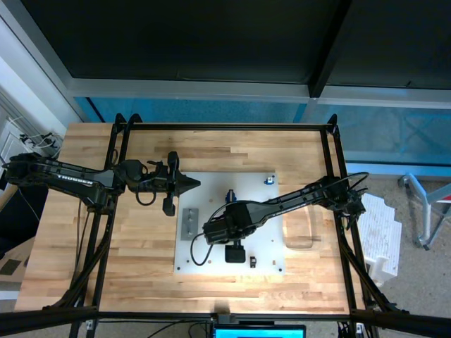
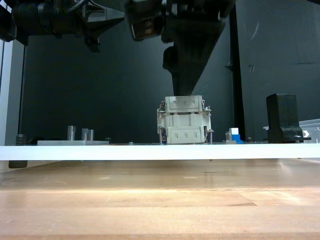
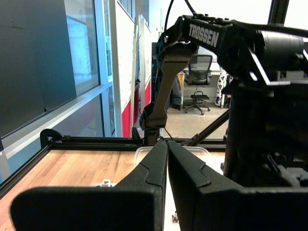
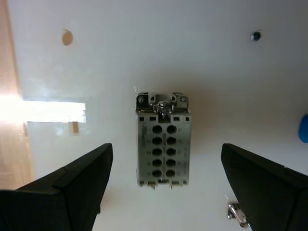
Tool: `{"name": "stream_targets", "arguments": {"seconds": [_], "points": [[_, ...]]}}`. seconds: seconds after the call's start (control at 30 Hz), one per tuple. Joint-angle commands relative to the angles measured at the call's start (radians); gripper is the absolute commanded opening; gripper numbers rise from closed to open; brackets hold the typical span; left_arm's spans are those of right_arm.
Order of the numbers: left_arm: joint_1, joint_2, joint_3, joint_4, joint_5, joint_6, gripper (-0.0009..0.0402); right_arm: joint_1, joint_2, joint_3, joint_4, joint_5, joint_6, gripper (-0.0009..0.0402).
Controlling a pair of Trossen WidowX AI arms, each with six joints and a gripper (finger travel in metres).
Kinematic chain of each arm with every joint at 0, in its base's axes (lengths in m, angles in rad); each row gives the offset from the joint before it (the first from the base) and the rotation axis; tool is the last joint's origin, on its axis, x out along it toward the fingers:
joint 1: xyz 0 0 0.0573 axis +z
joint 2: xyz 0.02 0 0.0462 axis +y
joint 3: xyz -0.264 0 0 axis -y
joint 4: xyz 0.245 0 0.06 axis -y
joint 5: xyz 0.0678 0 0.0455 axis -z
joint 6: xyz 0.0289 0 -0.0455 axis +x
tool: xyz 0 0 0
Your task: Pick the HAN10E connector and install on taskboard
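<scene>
The HAN10E connector (image 2: pixel 184 120) stands upright on the taskboard (image 1: pixel 218 182), a beige body in two stacked tiers with silvery latches at its ends. The right wrist view shows its top face: ten round sockets in two rows of five. The right gripper (image 4: pixel 166 150) hangs straight above it with the jaws spread wide. Each black finger (image 4: pixel 72 185) stands well clear of the connector's sides and grips nothing. In the low view the gripper's dark body tapers down to the connector's top; whether they touch, I cannot tell.

The only writing that reads is the white "TROSSEN" on the arms: on the left arm (image 1: pixel 74 181) in the high view, and on the right arm (image 3: pixel 207 32) as the left wrist camera sees it.

The left gripper (image 1: pixel 184 184) is held over the table (image 1: pixel 232 144) at the taskboard's left edge and points inward, its fingers pressed together with nothing between them.

Around the connector the white plate lies bare on every side; the nearest item there is a small metal clip (image 4: pixel 238 214). Along the board in the low view, the grey block (image 2: pixel 75 141) with its pegs sits well to the left. The blue part (image 2: pixel 235 135) is just right of the connector, and the black part (image 2: pixel 282 117) stands further right. A clear tray (image 1: pixel 304 227) lies just beside the taskboard's right edge, under the right arm.
</scene>
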Motion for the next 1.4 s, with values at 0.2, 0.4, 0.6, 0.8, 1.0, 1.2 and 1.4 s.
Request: {"name": "stream_targets", "arguments": {"seconds": [0.2, 0.4, 0.6, 0.8, 1.0, 1.2, 1.4], "points": [[0.000, 0.000, 0.000, 0.000, 0.000, 0.000, 0.0001, 0.000, -0.050, 0.002, -0.009, 0.008, 0.000, 0.0320], [0.000, 0.000, 0.000, 0.000, 0.000, 0.000, 0.0001, 0.000, -0.060, 0.002, -0.012, 0.007, 0.000, 0.0318], [0.000, 0.000, 0.000, 0.000, 0.000, 0.000, 0.0001, 0.000, -0.060, 0.002, -0.012, 0.007, 0.000, 0.0318], [0.000, 0.000, 0.000, 0.000, 0.000, 0.000, 0.0001, 0.000, -0.060, 0.002, -0.011, 0.007, 0.000, 0.0318], [0.000, 0.000, 0.000, 0.000, 0.000, 0.000, 0.0001, 0.000, -0.087, -0.002, -0.013, 0.007, -0.011, 0.0305], [0.000, 0.000, 0.000, 0.000, 0.000, 0.000, 0.0001, -0.021, -0.179, -0.074, -0.002, 0.008, -0.019, 0.0224], [0.000, 0.000, 0.000, 0.000, 0.000, 0.000, 0.0001, -0.073, -0.310, -0.203, 0.059, 0.006, -0.058, 0.0102]]}}
